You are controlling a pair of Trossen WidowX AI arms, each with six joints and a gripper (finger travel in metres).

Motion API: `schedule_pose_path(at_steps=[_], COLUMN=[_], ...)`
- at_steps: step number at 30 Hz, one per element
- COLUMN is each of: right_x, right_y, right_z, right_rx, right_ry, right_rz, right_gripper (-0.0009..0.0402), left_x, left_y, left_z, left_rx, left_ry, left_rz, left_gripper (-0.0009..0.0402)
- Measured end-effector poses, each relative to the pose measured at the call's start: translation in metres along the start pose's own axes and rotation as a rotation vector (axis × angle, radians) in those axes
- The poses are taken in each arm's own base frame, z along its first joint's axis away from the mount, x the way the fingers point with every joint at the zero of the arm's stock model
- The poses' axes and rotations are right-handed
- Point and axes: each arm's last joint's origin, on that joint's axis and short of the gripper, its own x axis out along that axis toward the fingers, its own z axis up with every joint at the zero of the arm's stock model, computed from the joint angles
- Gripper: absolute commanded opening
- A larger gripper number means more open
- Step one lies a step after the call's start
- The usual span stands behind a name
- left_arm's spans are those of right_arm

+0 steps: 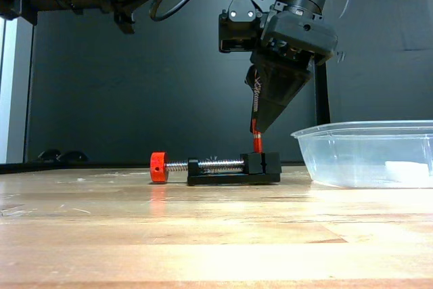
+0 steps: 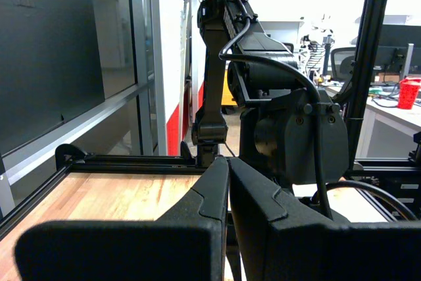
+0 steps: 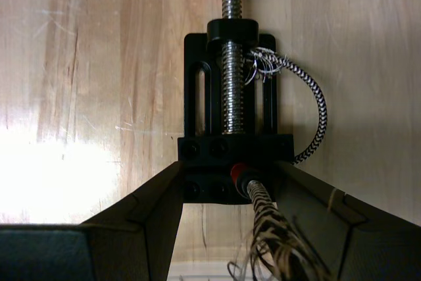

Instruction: Remove the RCA connector from the receptacle and place in the container

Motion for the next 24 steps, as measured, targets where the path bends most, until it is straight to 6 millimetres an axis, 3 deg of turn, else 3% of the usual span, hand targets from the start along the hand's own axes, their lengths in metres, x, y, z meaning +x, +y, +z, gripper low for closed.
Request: schedule_pose_path(at_steps=[6, 24], right_x=[-0.0021, -0.0025], right_y=[-0.0005, -0.0012], right_z=[0.0003, 0.0004], right_rx=[0.000, -0.009], right_ry=[-0.007, -0.009], right_rz=[0.001, -0.009], right_gripper=[0.0163, 0.0037], left_x=[0.0000, 0.0000], left_y=[0.0000, 0.0000], left_z=[0.0000, -0.0001], left_rx=[0.000, 0.000], left_ry=[0.000, 0.000], left_rz=[0.000, 0.000], left_gripper=[0.0000, 0.0000])
